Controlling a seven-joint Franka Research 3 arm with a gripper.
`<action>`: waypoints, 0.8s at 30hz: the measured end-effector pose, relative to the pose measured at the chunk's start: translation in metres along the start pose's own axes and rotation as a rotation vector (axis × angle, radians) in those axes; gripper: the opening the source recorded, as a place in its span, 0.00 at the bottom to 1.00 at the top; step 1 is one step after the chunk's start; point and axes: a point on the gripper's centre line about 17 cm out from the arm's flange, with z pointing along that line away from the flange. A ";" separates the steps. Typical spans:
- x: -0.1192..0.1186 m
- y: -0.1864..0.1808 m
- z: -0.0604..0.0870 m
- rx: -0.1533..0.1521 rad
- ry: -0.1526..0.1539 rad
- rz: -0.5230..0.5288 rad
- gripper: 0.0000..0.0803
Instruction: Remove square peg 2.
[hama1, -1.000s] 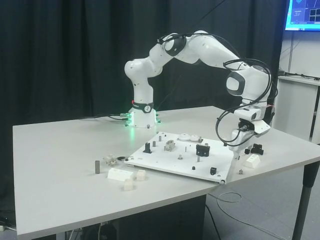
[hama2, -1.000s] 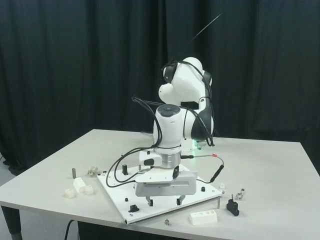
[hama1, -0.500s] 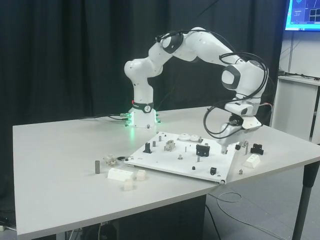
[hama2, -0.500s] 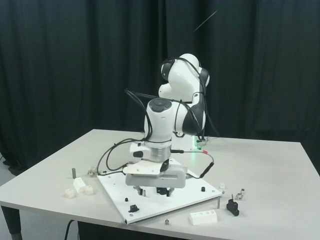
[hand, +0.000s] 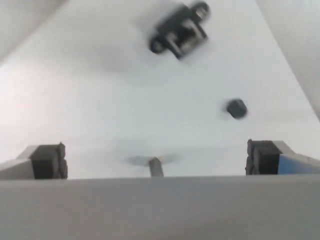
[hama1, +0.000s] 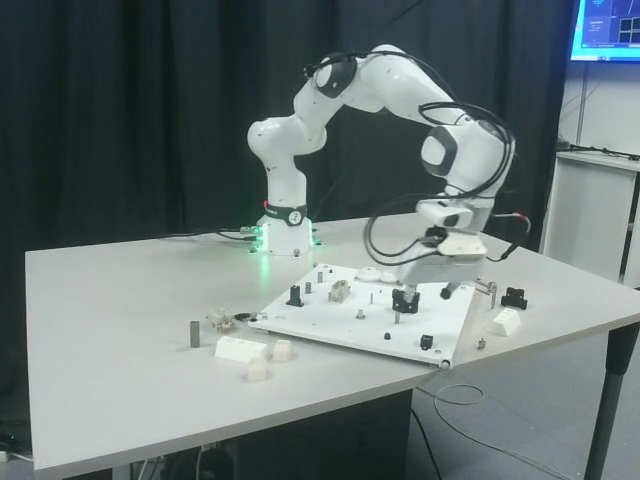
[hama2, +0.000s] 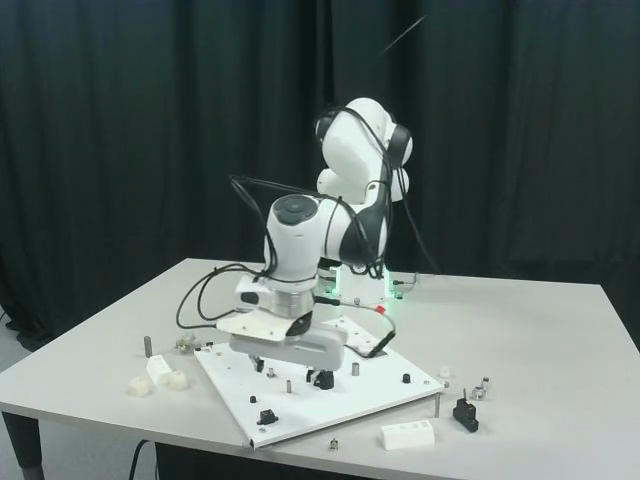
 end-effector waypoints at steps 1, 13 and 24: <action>-0.002 0.003 0.002 0.002 -0.001 0.019 1.00; -0.016 0.020 0.017 0.072 0.061 0.360 1.00; -0.031 0.013 0.019 0.132 0.093 0.593 1.00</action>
